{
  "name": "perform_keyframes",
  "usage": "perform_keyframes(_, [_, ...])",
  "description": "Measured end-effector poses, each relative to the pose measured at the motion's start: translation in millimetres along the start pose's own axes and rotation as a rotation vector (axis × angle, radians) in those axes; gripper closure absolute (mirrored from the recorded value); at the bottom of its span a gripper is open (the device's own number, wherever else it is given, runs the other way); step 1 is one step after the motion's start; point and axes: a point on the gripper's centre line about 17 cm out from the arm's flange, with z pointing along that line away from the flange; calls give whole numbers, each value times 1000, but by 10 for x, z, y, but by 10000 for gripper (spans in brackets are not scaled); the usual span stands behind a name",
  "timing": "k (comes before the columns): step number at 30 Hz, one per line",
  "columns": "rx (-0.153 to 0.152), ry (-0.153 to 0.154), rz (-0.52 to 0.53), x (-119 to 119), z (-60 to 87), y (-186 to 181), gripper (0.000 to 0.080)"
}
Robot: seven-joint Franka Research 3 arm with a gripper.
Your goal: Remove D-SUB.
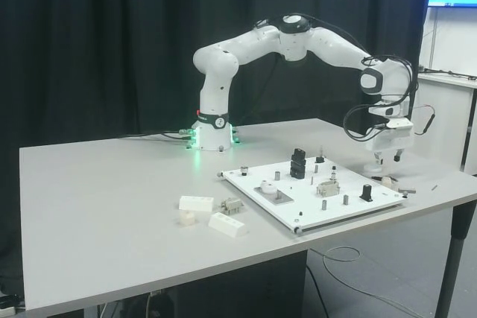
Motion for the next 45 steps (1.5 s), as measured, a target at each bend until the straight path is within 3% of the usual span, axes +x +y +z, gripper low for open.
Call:
perform_keyframes(6, [5,5,-1,10,-46,-22,245])
perform_keyframes(7, [5,6,-1,12,-53,-23,15])
perform_keyframes(45, [-9,29,-24,134,-205,148,3])
